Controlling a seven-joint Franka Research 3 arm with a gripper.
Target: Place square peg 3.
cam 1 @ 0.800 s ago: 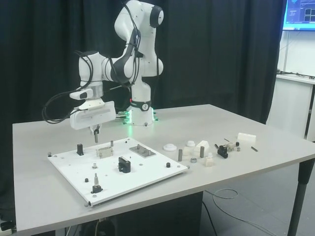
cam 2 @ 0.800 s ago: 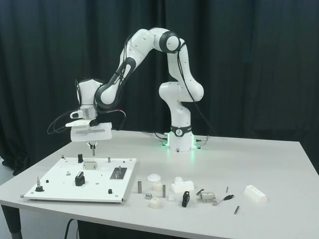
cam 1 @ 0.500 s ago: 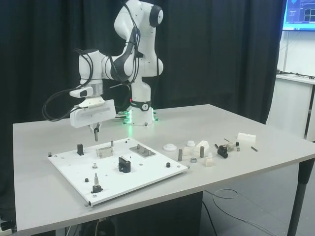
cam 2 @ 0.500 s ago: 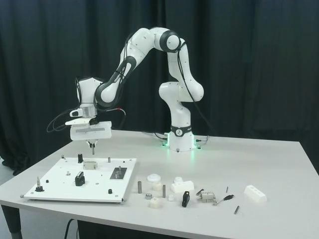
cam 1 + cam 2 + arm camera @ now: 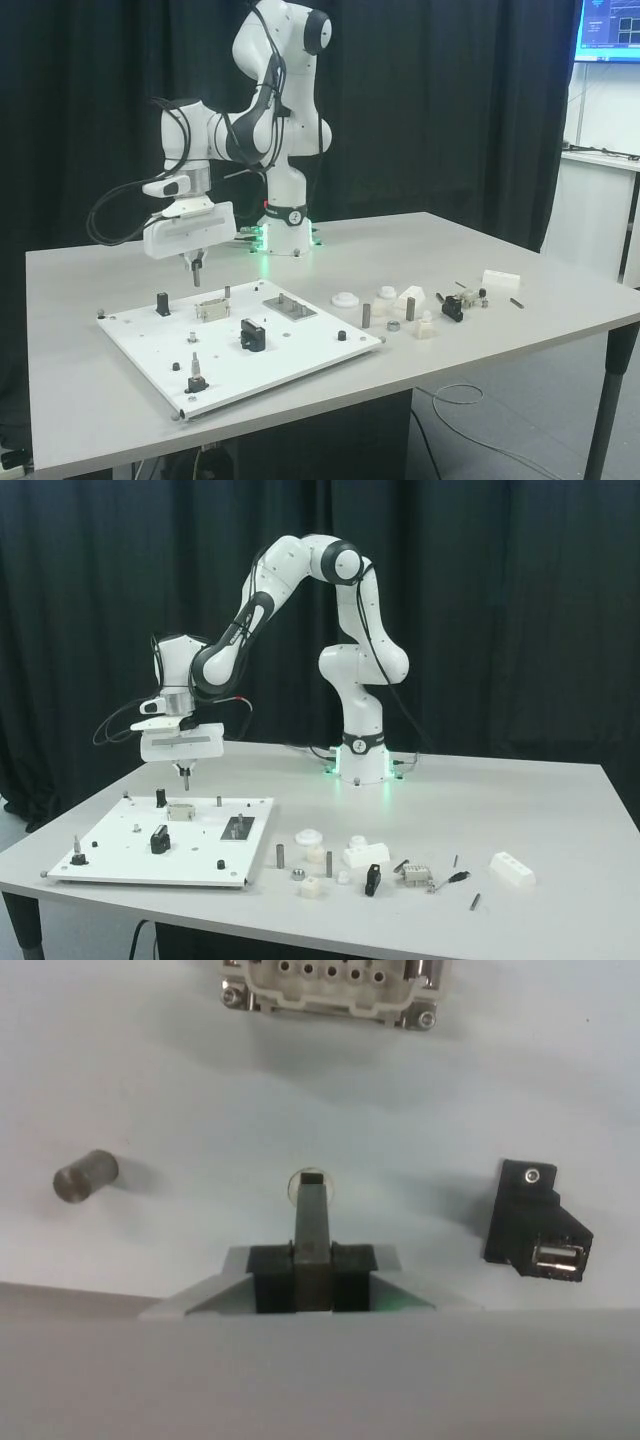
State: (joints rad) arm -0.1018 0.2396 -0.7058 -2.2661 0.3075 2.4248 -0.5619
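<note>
My gripper [image 5: 311,1278] is shut on a grey square peg [image 5: 311,1230] that sticks out beyond the black fingertips. The wrist view shows the peg's tip hanging over a small round socket [image 5: 296,1186] in the white board [image 5: 200,1090]. In the first room view the gripper [image 5: 195,262] hovers above the board's far left part [image 5: 300,345], the peg [image 5: 196,270] pointing down and clear of the surface. The second room view shows the gripper [image 5: 183,769] above the board [image 5: 120,855], near a black post [image 5: 160,798].
On the board stand a white multi-pin connector [image 5: 330,985], a black USB block [image 5: 535,1225], a grey round peg [image 5: 85,1175], a grey plate [image 5: 289,306] and a black block [image 5: 252,335]. Loose white and black parts [image 5: 410,300] lie on the table to the board's right.
The gripper has risen slightly above the board with the square peg still held. Nothing on the board or table has shifted.
</note>
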